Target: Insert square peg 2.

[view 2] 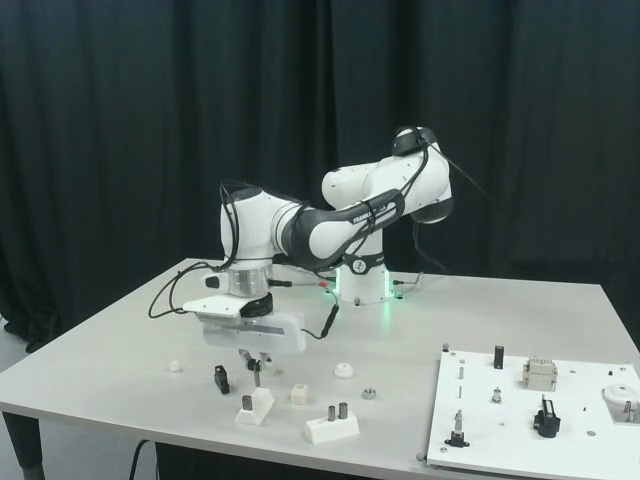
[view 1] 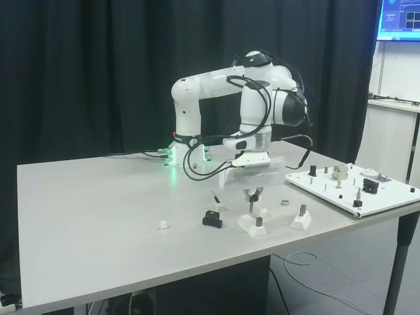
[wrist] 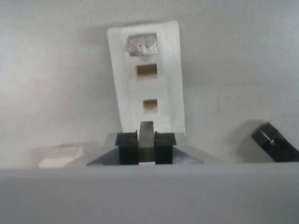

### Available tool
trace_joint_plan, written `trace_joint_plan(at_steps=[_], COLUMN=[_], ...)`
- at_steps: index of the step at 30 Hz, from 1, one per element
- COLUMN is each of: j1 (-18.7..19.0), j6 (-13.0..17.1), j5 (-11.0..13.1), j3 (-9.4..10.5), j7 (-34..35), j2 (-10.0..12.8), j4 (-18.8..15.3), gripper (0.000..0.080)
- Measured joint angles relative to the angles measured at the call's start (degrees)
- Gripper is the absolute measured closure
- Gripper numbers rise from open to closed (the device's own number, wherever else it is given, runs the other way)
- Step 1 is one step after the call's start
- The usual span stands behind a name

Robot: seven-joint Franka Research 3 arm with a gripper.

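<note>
My gripper [wrist: 146, 140] is shut on a grey square peg [wrist: 146, 132], held upright between the black fingers [wrist: 125, 148]. It hovers just above a white block [wrist: 168, 84] with three square holes in a row. The hole farthest from the fingers holds a grey metal peg [wrist: 142, 45]. The middle hole [wrist: 146, 71] and the nearest hole [wrist: 150, 106] are empty. In the room views the gripper [view 1: 252, 197] [view 2: 256, 370] hangs over this block [view 1: 249, 227] [view 2: 258, 409] near the table's front edge.
A black part [wrist: 273, 142] [view 1: 211, 218] [view 2: 221, 379] lies close beside the block. A second white holder with pegs [view 2: 331, 428] [view 1: 300, 220], a small white cube [view 2: 299, 395], a nut [view 2: 368, 392] and a white assembly board [view 2: 530, 420] are also on the table.
</note>
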Motion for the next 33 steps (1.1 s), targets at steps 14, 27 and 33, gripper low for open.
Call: trace_joint_plan(at_steps=[14, 27, 33], j1=[0.2, 0.2, 0.2], j6=[-1.9, -2.5, -3.4], j5=[-0.4, -0.2, -0.2], j3=[-1.32, -1.35, -1.35], j7=[0.1, 0.2, 0.2], j2=[-0.3, -0.3, -0.4], j4=[0.3, 1.9, 3.9], gripper=[0.0732, 0.0733, 0.0733])
